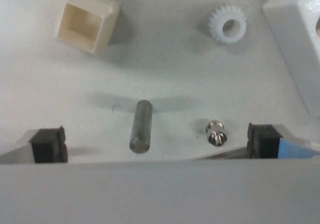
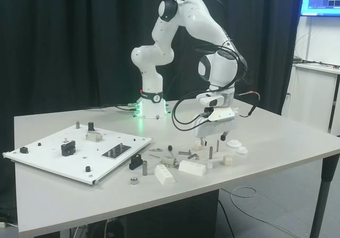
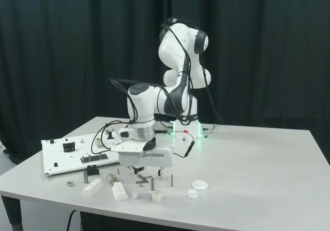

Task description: Place round peg 3.

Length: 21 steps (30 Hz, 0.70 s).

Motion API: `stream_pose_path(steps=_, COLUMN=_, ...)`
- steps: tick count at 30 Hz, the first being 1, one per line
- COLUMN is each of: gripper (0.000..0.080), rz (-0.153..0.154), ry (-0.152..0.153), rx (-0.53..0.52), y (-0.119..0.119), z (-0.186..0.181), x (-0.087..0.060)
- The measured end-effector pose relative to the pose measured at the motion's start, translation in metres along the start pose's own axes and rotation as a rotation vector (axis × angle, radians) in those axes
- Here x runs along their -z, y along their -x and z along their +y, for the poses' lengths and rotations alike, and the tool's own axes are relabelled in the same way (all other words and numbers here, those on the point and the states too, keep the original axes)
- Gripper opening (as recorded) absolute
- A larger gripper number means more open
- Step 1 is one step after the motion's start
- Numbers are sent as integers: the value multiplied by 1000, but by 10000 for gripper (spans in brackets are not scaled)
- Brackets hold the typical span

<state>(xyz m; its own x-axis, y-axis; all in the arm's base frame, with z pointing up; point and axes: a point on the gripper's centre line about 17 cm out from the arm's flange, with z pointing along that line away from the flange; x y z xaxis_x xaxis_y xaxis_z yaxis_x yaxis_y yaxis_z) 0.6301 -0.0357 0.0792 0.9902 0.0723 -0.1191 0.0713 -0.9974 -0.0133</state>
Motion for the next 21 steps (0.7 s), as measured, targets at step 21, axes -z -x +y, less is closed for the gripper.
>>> stream_pose_path(steps=21, gripper=800, rz=-24, ry=5, rx=6, y=3, z=3, x=9)
